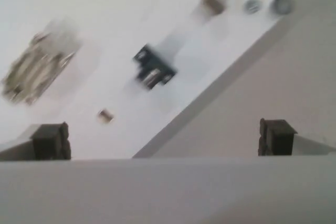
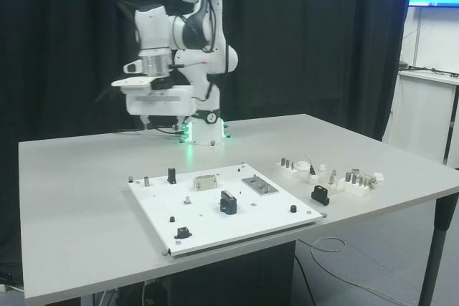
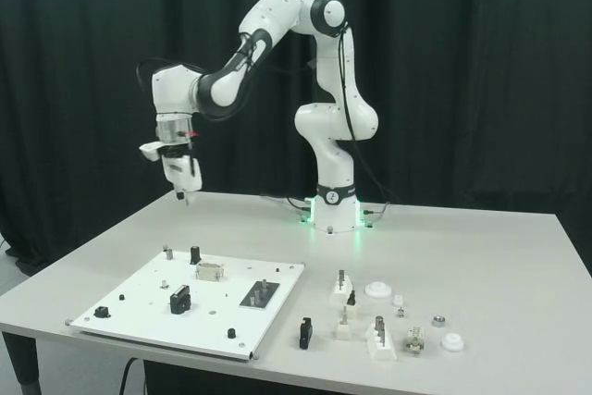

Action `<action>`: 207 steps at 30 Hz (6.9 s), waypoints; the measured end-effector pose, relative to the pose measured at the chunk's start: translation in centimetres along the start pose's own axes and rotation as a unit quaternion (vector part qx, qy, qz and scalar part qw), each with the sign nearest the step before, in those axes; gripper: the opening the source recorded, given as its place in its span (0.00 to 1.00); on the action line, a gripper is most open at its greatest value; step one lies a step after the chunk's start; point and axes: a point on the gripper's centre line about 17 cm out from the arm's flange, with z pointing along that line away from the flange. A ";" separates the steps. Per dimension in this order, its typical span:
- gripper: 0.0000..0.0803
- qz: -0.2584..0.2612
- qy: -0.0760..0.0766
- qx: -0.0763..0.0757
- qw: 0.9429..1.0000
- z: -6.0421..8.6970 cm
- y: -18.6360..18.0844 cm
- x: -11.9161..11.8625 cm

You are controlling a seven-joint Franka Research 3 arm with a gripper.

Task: Pick BNC.

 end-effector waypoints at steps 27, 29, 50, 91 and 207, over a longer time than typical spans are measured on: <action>1.00 -0.102 -0.015 -0.002 0.995 0.2 -18.2 -9.9; 1.00 -0.106 -0.017 -0.006 0.994 0.1 -19.4 -11.0; 1.00 -0.108 0.018 -0.048 0.993 0.6 -30.4 -20.5; 1.00 -0.299 0.060 -0.020 0.952 6.7 -44.5 -25.6; 0.41 -0.361 -0.010 -0.035 0.932 23.1 -45.7 -31.3</action>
